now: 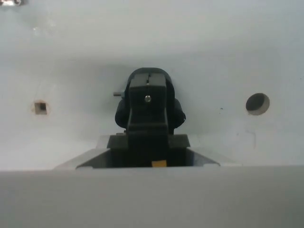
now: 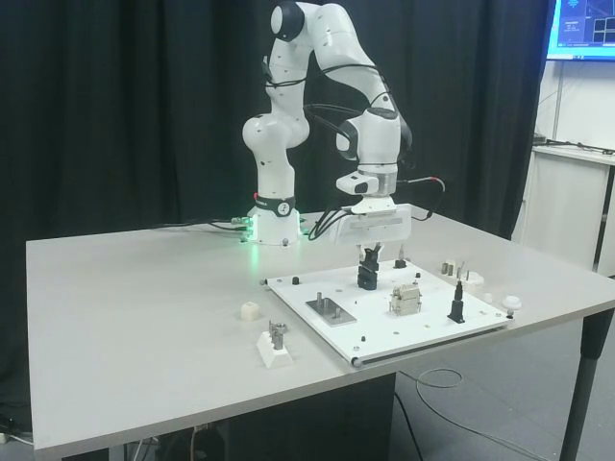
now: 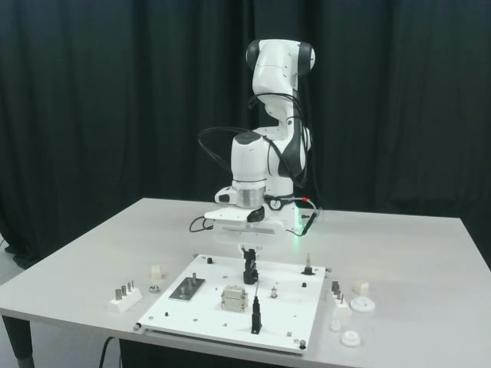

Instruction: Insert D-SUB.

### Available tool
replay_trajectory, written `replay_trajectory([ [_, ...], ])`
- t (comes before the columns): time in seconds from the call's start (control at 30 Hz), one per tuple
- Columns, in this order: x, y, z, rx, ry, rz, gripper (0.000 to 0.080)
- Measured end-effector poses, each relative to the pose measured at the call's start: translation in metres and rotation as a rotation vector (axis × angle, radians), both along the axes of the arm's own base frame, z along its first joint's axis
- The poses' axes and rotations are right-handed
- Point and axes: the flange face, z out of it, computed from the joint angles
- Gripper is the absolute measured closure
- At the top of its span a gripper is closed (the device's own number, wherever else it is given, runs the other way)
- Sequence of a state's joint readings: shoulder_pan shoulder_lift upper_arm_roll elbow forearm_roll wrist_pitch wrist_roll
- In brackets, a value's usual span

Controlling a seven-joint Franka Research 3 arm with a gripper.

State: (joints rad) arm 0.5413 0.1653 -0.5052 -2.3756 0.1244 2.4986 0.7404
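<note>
The black D-SUB connector [image 2: 366, 278] stands upright on the white board [image 2: 384, 327], near its back middle. My gripper [image 2: 367, 257] comes straight down onto the connector and is shut on its upper part. In the wrist view the black fingers [image 1: 147, 124] cover the connector's middle, and its rounded hood [image 1: 148, 76] and a small side screw [image 1: 117, 93] show past them. From the second room view the connector [image 3: 248, 274] hangs just under the gripper [image 3: 248, 259], touching or nearly touching the board [image 3: 199, 314]. The socket under it is hidden.
On the board are a grey metal plate [image 2: 330, 310], a grey connector block [image 2: 405, 300] and a black upright plug [image 2: 457, 303]. A white peg holder [image 2: 274, 348] and a small white cube [image 2: 249, 309] sit on the table beside it. White round parts [image 2: 512, 303] lie at the other side.
</note>
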Motion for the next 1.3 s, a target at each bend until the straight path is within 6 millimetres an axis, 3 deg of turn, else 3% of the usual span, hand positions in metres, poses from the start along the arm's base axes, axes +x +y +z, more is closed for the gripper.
replay_trajectory([
  [1.3,-0.0011,-0.0006,-0.0019,0.0,0.018,-0.036,0.0649],
])
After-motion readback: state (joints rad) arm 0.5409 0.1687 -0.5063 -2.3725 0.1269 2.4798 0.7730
